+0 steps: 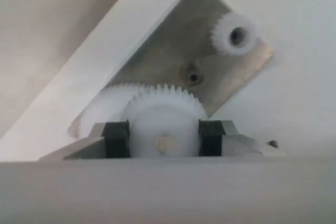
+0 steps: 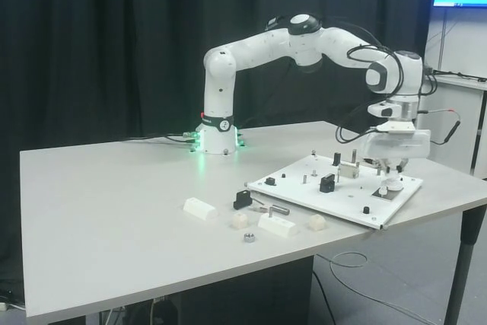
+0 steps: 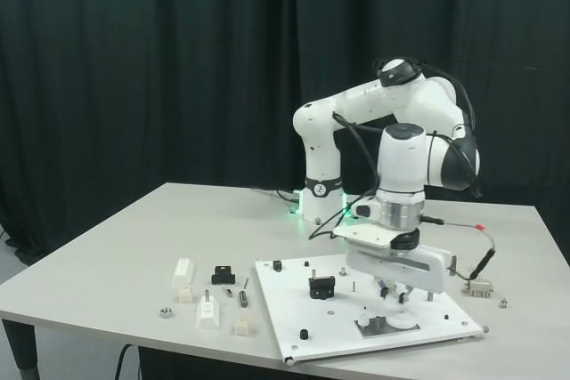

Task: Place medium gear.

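Wrist view: gripper (image 1: 164, 138) is clamped on the medium gear (image 1: 165, 124), one black finger pad (image 1: 116, 139) on each side of the white toothed disc. The gear hangs above the grey metal plate (image 1: 173, 56) and is not seated. On that plate: a small white gear (image 1: 234, 35) at one end, a bare peg (image 1: 193, 76) near the plate's middle, and a large white gear (image 1: 107, 104) at the other end, partly hidden behind the held gear. The held gear sits between the large gear and the bare peg in this picture. The plate lies on the white board (image 1: 294, 93).

First room view: the white arm (image 2: 304, 43) reaches from its base out over the white board (image 2: 304, 197) on the grey table (image 2: 106, 203). The gripper (image 2: 390, 167) hangs low above the metal plate (image 2: 385, 192) at the board's corner farthest from the arm base. The held gear is too small to make out here. Off the board, on the side away from the plate: several white blocks (image 2: 199, 208), a black part (image 2: 241, 199) and a nut (image 2: 248, 237).

Second room view: the gripper (image 3: 398, 292) hangs just above the metal plate (image 3: 389, 325). The large gear (image 3: 401, 320) and the small gear (image 3: 363, 317) rest on the plate. A black bracket (image 3: 321, 287) stands on the board (image 3: 294, 309) near the plate. A connector (image 3: 477, 287) lies on the table (image 3: 134, 246) beyond the board.
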Robot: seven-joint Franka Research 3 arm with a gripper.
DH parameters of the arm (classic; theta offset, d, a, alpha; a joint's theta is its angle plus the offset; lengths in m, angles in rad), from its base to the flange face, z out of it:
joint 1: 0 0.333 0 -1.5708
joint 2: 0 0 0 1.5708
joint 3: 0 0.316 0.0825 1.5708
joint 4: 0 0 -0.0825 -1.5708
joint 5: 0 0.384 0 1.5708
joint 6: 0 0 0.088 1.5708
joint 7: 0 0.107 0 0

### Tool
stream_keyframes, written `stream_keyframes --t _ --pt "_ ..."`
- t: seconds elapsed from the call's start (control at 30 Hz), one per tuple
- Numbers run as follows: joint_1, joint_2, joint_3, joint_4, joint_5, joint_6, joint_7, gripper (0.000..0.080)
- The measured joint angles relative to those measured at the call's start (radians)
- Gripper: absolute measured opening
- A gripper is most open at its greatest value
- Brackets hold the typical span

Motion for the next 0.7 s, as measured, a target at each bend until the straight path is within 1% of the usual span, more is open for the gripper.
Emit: stream_keyframes --t 0.3,0.7 --pt "0.038 0.000 0.007 0.026 0.000 -0.020 -0.022 0.0278" --pt "0.110 0.004 0.033 0.031 -0.001 -0.017 0.008 0.0278"
